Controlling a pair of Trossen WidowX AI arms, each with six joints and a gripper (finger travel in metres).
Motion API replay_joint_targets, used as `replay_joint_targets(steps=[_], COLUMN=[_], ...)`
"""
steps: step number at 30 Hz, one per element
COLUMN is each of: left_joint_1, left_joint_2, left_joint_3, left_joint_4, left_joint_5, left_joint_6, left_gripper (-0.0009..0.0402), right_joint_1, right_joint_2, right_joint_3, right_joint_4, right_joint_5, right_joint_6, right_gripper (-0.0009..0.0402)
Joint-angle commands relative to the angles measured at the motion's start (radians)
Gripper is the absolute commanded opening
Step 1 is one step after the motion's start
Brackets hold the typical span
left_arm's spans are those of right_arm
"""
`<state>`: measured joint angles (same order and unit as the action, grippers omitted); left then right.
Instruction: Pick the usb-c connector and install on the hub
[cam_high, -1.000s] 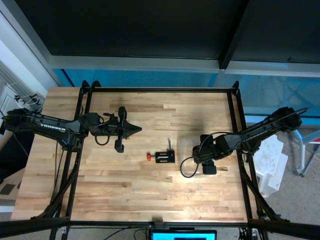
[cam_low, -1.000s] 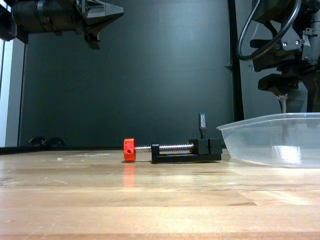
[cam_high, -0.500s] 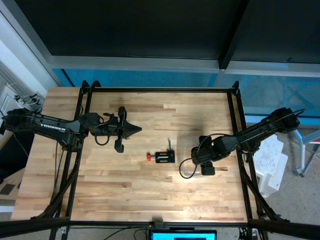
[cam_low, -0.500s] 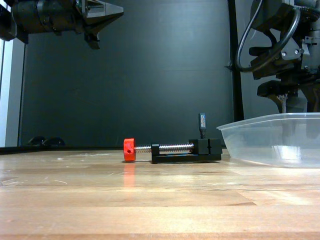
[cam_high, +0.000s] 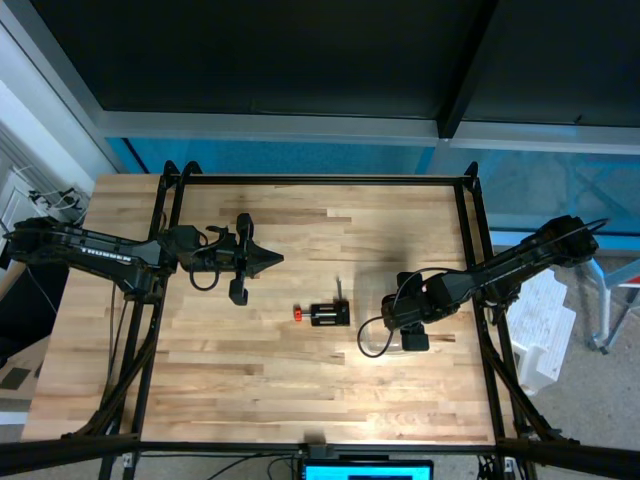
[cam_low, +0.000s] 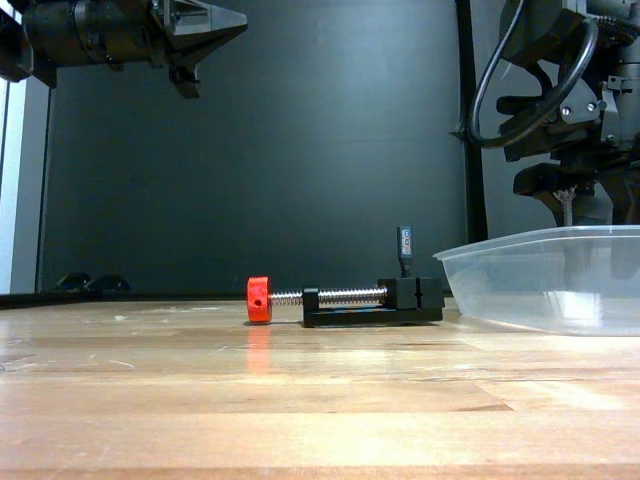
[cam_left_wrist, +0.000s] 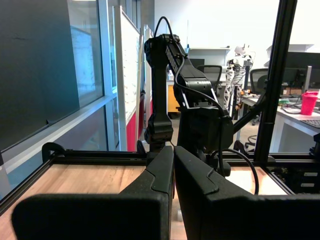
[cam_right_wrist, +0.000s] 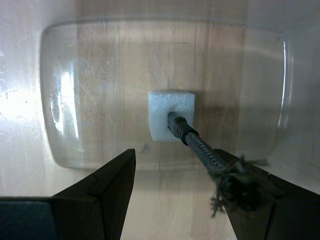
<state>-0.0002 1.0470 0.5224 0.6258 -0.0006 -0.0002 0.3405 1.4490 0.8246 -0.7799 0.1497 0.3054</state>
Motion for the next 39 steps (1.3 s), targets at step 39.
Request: replay_joint_targets(steps=[39], left_joint_1=[0.0], left_joint_2=[0.0], left_joint_3=[0.0], left_joint_4=[0.0], left_joint_5=[0.0], left_joint_6=[0.0], left_gripper=[0.0], right_joint_1=[0.0], right_joint_2=[0.0], right_joint_3=[0.0], right_joint_4=[0.003], right_joint_5=[0.0], right_joint_6=[0.026], right_gripper=[0.0212])
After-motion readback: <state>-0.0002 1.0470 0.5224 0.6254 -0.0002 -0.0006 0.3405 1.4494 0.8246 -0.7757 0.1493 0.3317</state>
